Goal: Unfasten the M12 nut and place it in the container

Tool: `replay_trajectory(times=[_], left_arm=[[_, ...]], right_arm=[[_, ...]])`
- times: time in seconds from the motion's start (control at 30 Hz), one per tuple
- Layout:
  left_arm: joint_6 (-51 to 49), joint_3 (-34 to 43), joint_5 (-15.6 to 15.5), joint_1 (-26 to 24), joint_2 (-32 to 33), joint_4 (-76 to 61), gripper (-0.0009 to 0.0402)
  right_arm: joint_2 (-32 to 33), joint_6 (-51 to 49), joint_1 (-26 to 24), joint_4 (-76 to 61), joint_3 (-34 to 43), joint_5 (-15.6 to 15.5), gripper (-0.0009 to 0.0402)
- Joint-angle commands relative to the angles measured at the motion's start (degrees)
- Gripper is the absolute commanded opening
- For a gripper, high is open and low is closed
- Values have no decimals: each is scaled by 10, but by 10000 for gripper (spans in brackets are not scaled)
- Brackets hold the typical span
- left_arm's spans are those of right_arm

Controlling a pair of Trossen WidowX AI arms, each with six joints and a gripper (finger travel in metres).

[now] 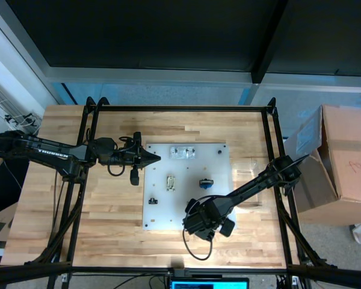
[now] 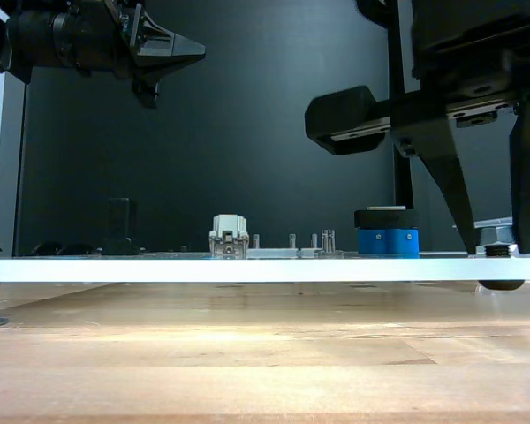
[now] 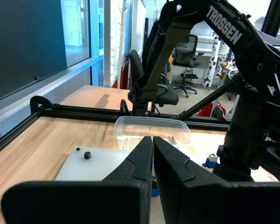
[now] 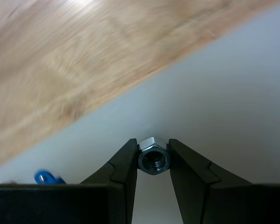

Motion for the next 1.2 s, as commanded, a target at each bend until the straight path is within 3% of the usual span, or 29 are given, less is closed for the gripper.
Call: replay_trajectory(times=[0.03, 0.4, 0.67, 1.2], left_arm=[[0, 0, 0, 0, 0, 0, 0], [0, 0, 0, 0, 0, 0, 0], [0, 0, 0, 0, 0, 0, 0], [0, 0, 0, 0, 0, 0, 0]], right_arm=[[-9, -84, 0, -6, 0, 1, 17], [-43, -127, 0, -26, 0, 5, 11], [-120, -112, -8, -81, -21, 5, 12], [-415, 64, -94, -94, -311, 5, 12]])
